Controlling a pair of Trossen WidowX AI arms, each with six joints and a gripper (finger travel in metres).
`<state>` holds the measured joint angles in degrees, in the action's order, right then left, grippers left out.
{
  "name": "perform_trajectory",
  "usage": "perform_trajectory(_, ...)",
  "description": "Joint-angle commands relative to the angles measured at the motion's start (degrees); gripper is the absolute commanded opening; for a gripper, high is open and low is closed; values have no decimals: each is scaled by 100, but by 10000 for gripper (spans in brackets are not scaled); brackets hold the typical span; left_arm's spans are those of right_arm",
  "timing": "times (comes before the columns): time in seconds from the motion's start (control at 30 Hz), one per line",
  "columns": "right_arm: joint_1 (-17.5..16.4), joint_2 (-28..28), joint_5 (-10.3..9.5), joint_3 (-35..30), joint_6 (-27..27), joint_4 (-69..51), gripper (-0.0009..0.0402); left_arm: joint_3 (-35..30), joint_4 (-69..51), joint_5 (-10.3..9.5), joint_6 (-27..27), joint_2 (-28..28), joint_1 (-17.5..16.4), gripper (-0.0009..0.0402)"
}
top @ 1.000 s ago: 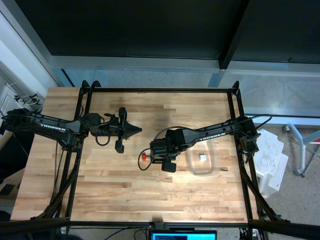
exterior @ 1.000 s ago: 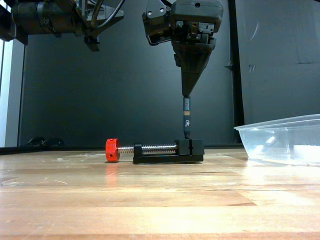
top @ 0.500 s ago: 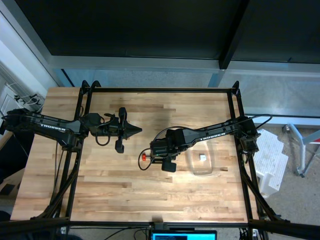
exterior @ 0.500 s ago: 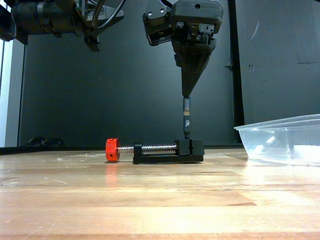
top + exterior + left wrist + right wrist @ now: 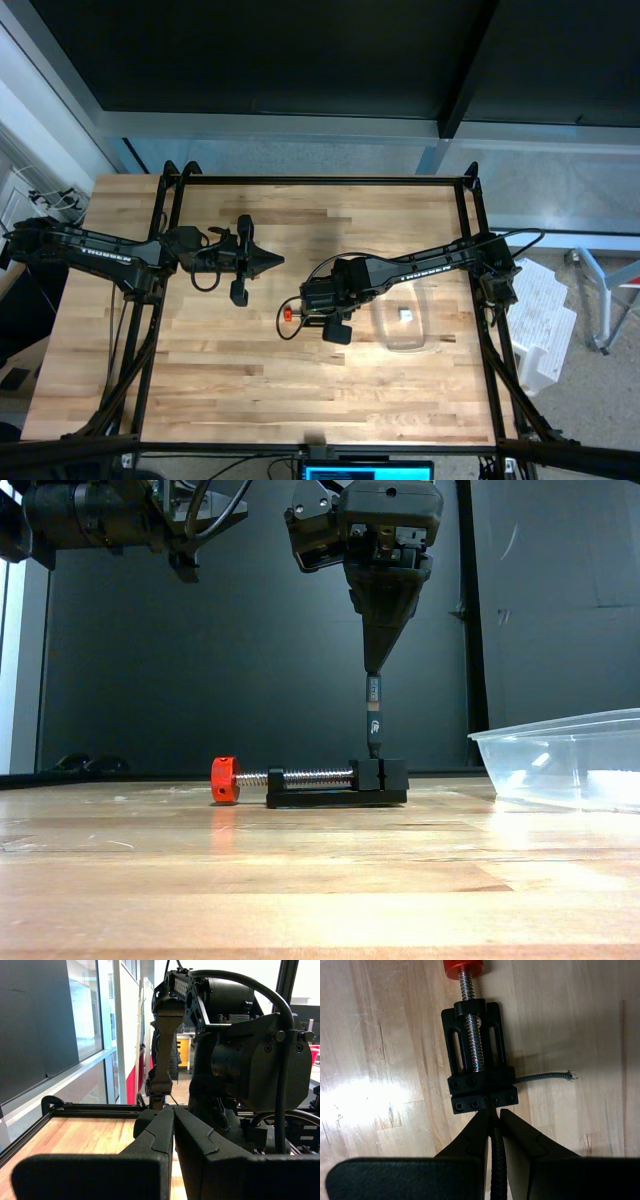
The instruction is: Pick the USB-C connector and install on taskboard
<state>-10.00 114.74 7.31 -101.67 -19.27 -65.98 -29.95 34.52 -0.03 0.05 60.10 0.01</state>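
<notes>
The taskboard [image 5: 335, 782] lies on the wooden table, a black block with a threaded screw and an orange-red knob [image 5: 224, 779] at its left end. Above its right end block hangs my right gripper [image 5: 373, 670], pointing straight down and shut on the USB-C connector [image 5: 373, 718]. The connector stands upright with its lower tip at the top of that block. In the right wrist view the fingers [image 5: 517, 1132] pinch the dark connector [image 5: 495, 1152] just over the taskboard [image 5: 477, 1067]. My left gripper [image 5: 272, 260] is shut [image 5: 173, 1115] and empty, held high over the table's left half.
A clear plastic tray [image 5: 403, 349] holding a small white square piece [image 5: 404, 314] sits just right of the taskboard; its wall [image 5: 560, 765] shows in the low view. A thin frayed cord [image 5: 545, 1076] sticks out from the taskboard's side. Black frame rails border the table.
</notes>
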Motion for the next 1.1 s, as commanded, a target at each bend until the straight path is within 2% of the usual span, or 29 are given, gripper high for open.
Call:
perform_trajectory(0.03,0,0,2,0,-33,7,0,0,0,0,-2,2,0,0)
perform_trajectory(1.1,0,-66,-7,0,-122,-20,0,0,0,0,-2,2,-2,0)
